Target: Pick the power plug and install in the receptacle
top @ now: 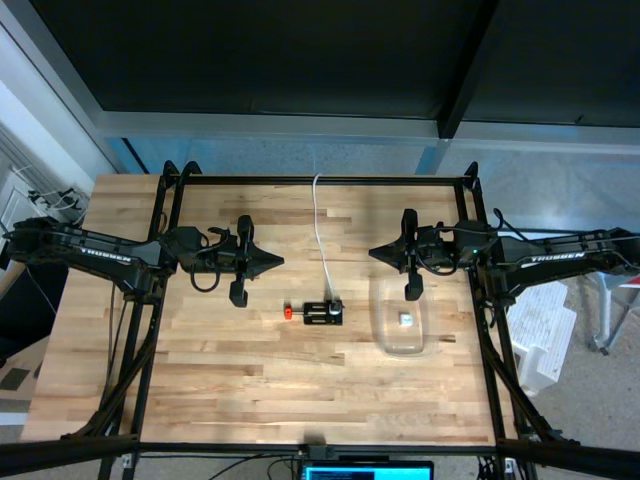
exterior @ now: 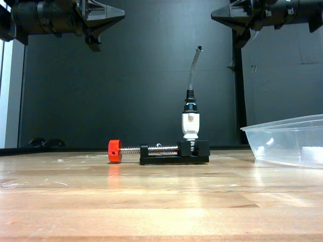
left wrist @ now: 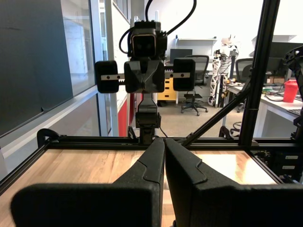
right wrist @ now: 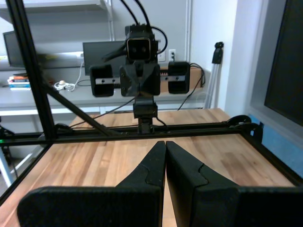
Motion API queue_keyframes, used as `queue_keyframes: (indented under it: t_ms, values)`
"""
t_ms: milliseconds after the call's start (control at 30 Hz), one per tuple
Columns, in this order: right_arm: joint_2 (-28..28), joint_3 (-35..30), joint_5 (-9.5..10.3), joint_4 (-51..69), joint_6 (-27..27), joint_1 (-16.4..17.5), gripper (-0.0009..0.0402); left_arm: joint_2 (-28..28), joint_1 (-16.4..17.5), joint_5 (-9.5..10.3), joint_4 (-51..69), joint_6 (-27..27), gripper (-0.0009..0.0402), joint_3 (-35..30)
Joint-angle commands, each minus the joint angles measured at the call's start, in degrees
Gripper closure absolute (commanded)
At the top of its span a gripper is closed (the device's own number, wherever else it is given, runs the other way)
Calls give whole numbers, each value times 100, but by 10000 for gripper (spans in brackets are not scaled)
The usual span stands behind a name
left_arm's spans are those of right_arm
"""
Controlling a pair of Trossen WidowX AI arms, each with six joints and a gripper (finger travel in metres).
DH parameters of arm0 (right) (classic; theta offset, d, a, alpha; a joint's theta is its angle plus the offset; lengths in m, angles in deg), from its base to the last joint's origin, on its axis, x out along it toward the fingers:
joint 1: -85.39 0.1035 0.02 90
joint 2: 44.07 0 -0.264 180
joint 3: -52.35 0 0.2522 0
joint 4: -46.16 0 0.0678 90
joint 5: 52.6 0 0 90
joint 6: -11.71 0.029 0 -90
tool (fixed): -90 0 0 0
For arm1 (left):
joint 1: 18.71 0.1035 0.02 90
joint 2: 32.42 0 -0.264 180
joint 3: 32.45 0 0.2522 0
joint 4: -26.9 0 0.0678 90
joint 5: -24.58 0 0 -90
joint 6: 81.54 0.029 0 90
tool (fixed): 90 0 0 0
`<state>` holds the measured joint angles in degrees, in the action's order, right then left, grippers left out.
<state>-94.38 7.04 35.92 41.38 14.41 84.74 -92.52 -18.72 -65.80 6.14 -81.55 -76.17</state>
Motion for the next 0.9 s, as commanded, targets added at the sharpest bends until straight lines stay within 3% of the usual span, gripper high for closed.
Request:
queue_keyframes:
  t_ms: [33, 167, 900]
  values:
    - [7, 103, 129, -142, 138, -157, 393, 0, 2, 0, 0, 2, 393, 0]
    - [0, 114, 129, -144, 127, -282, 393, -2, 0, 0, 0, 2, 393, 0]
    - [-9, 114, 107, -2, 164, -284, 393, -2, 2, 0, 0, 2, 393, 0]
